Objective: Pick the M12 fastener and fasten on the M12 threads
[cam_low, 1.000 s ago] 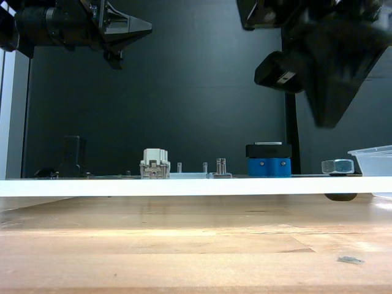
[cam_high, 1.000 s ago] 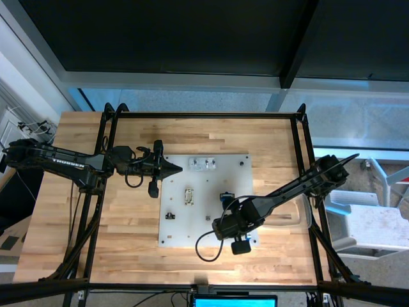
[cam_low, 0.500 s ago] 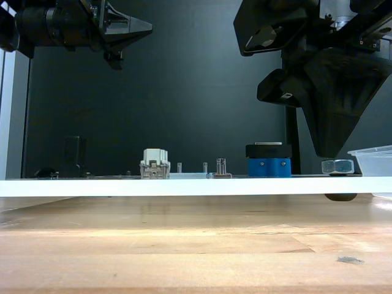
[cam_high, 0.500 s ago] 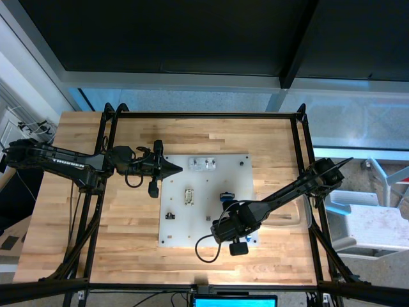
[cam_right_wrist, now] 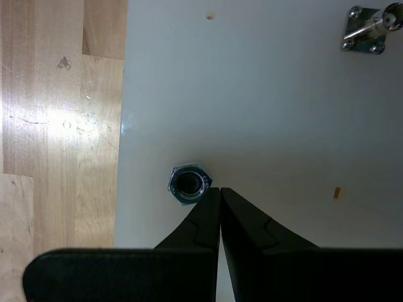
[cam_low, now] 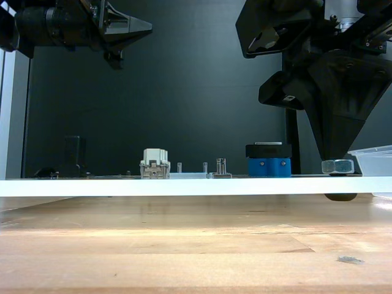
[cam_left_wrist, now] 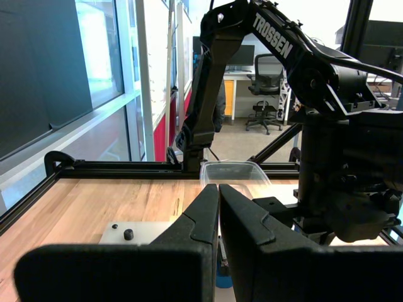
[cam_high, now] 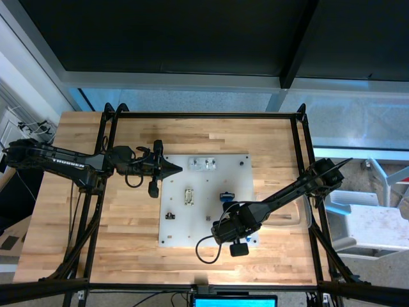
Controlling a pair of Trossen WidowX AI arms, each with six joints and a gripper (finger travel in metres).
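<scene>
The silver M12 nut [cam_right_wrist: 187, 184] sits flat on the white board [cam_right_wrist: 271, 94], its hole dark in the middle, on its stud with no ribs showing. In the low view the nut [cam_low: 337, 166] rests at board level near the right edge. My right gripper [cam_right_wrist: 220, 190] is shut with nothing between its fingers. Its tip [cam_low: 334, 157] hangs just over the nut, at its side; I cannot tell whether they touch. In the high view the right arm [cam_high: 238, 222] hides the nut and stud. My left gripper [cam_high: 179, 169] hovers shut beyond the board's left edge, high up [cam_low: 147, 25].
A clear tray [cam_low: 373, 159] stands right of the board, behind the nut. A blue-and-black part [cam_low: 268, 160], a beige connector [cam_low: 154, 164] and a small silver post [cam_low: 221, 166] stand mid-board. A black post [cam_high: 241, 162] marks the far right corner.
My right gripper has come down from well above the board until its shut tip is just over the nut. The left arm has not moved.
</scene>
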